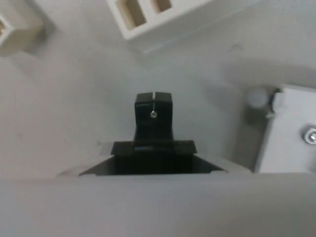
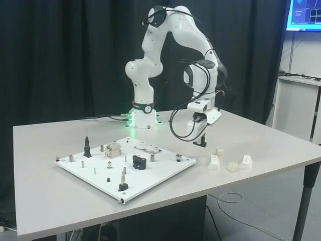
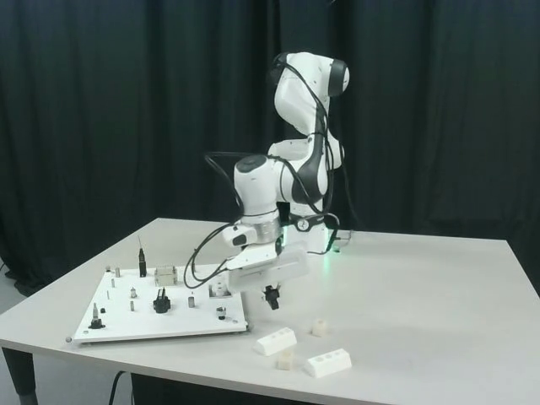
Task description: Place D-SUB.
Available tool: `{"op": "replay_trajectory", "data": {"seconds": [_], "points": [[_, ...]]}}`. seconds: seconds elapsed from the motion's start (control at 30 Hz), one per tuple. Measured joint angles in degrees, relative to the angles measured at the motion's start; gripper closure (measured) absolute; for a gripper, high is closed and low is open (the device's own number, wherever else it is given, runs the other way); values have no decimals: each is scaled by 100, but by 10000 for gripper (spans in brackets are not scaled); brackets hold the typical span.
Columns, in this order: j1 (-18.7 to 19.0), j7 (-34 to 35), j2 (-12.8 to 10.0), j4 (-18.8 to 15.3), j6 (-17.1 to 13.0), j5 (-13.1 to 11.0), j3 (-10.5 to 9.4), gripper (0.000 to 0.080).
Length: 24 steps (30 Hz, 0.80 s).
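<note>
- The hand (image 2: 201,142) hangs above the grey tabletop (image 2: 261,145), between the white board (image 2: 165,173) and the loose white blocks.
- In the wrist view the black fingers (image 1: 153,106) appear pressed together, with a small black part at their tips. This part is taken to be the D-SUB (image 1: 153,114); its outline cannot be made out in full, so the identification is a judgement.
- Handling, as judged: a connector of this kind is light and rigid, with a hard smooth shell. It may slip or turn in a flat-pad grip. The best hold is across the two long flat sides, keeping clear of the mating face.
- The wrist view shows a corner of the board with a screw (image 1: 310,134) and a small white peg (image 1: 256,97) just beside that edge.
- A white slotted block (image 1: 148,17) lies on the tabletop near the hand; a smaller block (image 1: 12,29) lies apart from it.
- On the board stand several upright pins, a black fixture (image 2: 139,161) near its middle and a grey boxed fixture (image 2: 113,149) further back.
- Obstruction, as judged: the upright pins and fixtures crowd the board, so an approach from above is safer than a low sideways sweep. The loose blocks lie off the board and do not block the path toward it.
</note>
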<state>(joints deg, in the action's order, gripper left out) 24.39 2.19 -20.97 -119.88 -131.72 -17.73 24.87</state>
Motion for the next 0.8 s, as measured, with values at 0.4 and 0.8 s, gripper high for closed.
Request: {"op": "replay_trajectory", "data": {"seconds": [0.4,0.8], "points": [[246,117,116,-509,-667,0,-3,649],[317,172,115,-796,-1109,0,-73,649]]}}
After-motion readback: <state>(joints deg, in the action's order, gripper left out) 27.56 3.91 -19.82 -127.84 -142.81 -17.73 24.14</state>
